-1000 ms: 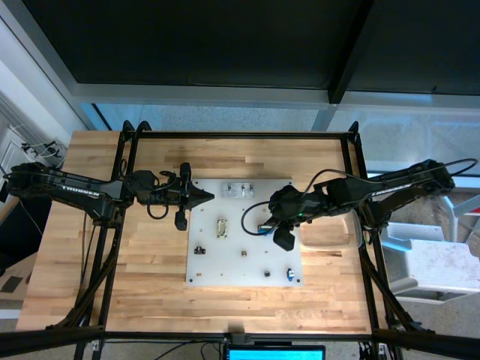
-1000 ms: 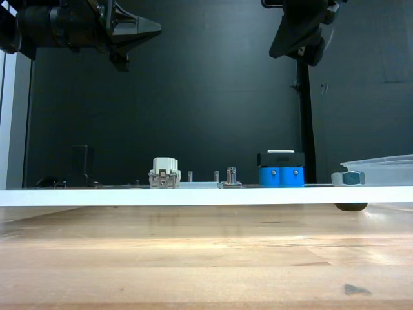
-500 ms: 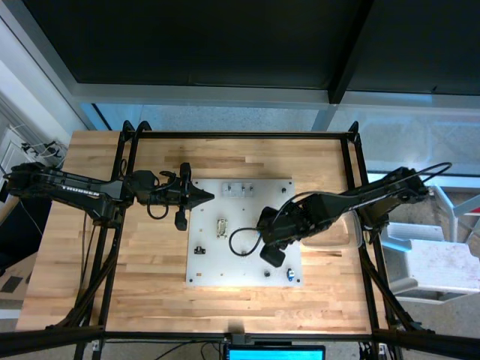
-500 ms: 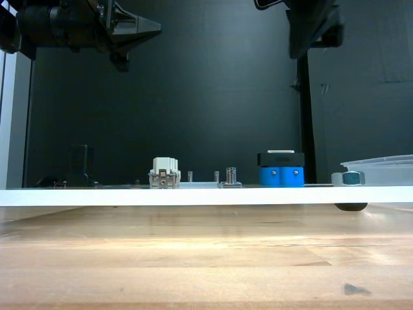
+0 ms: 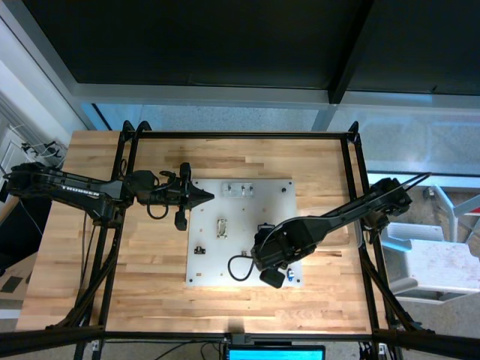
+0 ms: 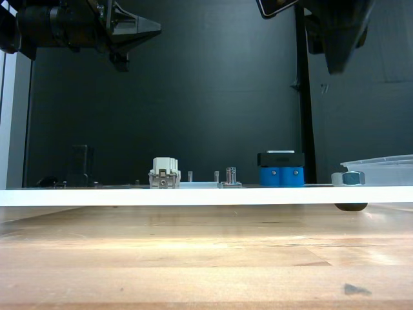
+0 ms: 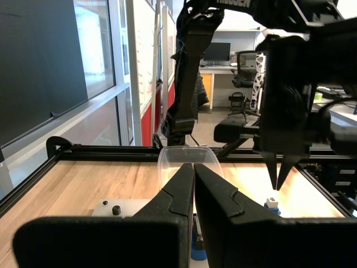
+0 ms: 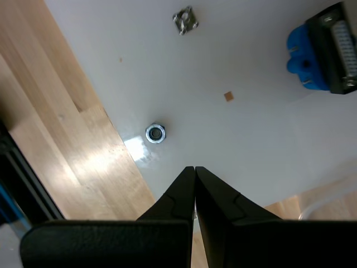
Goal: Unfasten the M12 fastener and place in the container
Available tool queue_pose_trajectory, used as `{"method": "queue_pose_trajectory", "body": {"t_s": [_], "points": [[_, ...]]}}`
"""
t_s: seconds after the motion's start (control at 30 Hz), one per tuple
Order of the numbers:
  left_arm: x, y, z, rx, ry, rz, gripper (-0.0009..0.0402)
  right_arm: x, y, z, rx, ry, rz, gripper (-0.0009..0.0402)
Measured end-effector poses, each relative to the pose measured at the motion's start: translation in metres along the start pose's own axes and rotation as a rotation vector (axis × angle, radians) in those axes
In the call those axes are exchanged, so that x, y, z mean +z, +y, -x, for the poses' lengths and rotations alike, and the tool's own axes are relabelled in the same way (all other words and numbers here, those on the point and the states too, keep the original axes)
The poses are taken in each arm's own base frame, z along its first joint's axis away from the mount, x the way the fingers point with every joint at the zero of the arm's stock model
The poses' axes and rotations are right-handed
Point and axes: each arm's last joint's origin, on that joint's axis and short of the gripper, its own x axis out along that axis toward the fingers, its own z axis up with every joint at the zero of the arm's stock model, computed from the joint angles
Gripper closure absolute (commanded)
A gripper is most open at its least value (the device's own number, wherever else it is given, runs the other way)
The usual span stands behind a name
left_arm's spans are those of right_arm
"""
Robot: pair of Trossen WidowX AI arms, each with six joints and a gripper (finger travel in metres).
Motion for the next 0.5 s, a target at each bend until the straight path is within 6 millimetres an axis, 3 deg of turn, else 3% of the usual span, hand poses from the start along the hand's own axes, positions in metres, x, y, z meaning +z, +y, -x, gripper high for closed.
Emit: {"method": "queue_pose_trajectory", "body": {"t_s": [0.2, 0.5], "points": [[0.000, 0.000, 0.000, 0.000, 0.000, 0.000, 0.0393, -0.005, 0.014, -0.014, 0.005, 0.005, 0.052, 0.0364], [0.000, 0.000, 0.000, 0.000, 0.000, 0.000, 0.0393, -0.007, 0.029, -0.040, -0.005, 0.022, 0.107, 0.0253]]}}
